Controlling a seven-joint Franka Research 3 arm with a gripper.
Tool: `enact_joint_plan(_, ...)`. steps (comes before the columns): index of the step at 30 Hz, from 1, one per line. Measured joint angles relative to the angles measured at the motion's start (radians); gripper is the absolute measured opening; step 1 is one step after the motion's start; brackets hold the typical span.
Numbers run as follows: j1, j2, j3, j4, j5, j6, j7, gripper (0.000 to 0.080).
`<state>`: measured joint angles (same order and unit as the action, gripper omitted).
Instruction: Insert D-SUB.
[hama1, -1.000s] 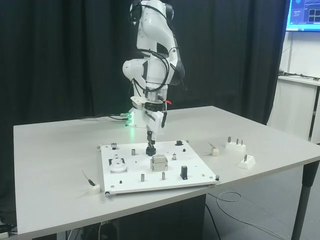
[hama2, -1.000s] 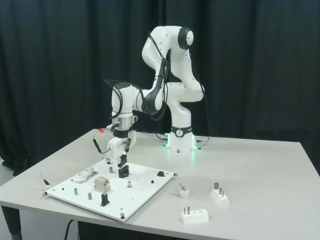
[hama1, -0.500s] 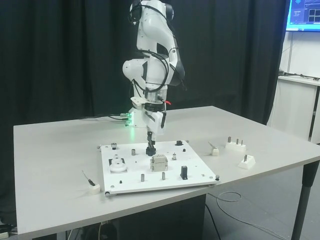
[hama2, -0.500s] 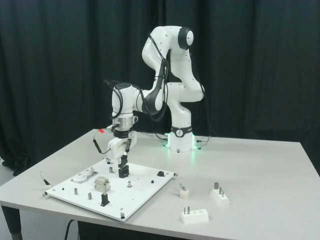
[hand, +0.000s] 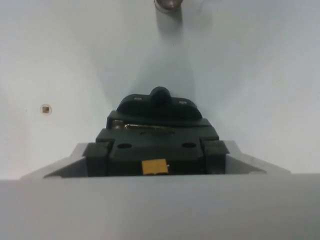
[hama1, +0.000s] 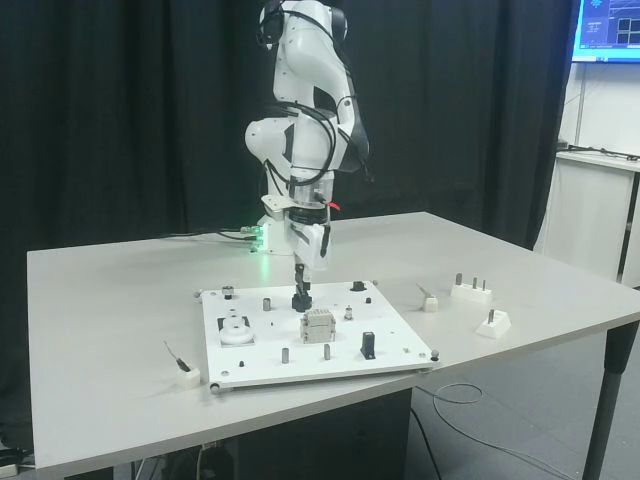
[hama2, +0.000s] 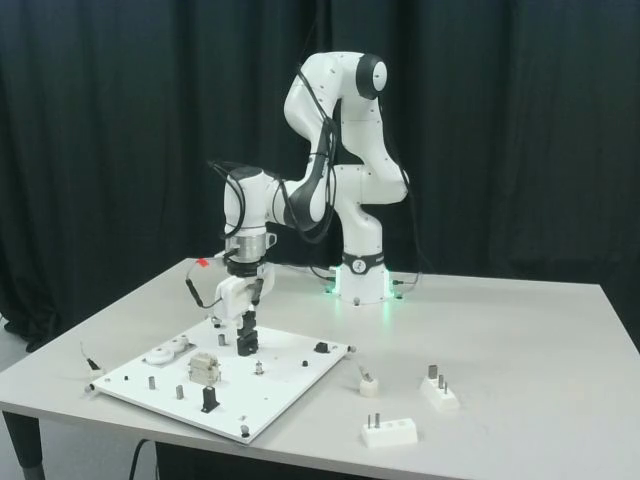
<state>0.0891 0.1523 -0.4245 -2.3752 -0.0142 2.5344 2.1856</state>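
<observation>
Pincer pinching a black plug over the white board.

Wrist view: the pincer (hand: 156, 165) grips a blocky black plug (hand: 156, 145) between two black fingers (hand: 98, 157); the plug has a matte moulded body, a rounded knob at its far end and a thin metal strip across it, above the smooth white board (hand: 75, 60), near a small round metal peg (hand: 168, 4).
First room view: the plug (hama1: 300, 299) hangs at the tip of the white arm (hama1: 305, 120), just over the square board (hama1: 255, 355) on the grey table (hama1: 100, 300); a boxy grey part (hama1: 318, 325) stands just in front, a small black block (hama1: 368, 344) nearer the board's edge.
Second room view: the pincer (hama2: 246, 338) holds the plug (hama2: 247, 345) upright above the board (hama2: 290, 385); white peg stands (hama2: 389, 431) sit well apart on the table (hama2: 520, 350).
</observation>
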Motion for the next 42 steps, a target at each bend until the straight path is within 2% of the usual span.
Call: enact_joint_plan(42,0.0,0.001,-0.005,-0.007,0.013,0.009,0.048,0.0386)
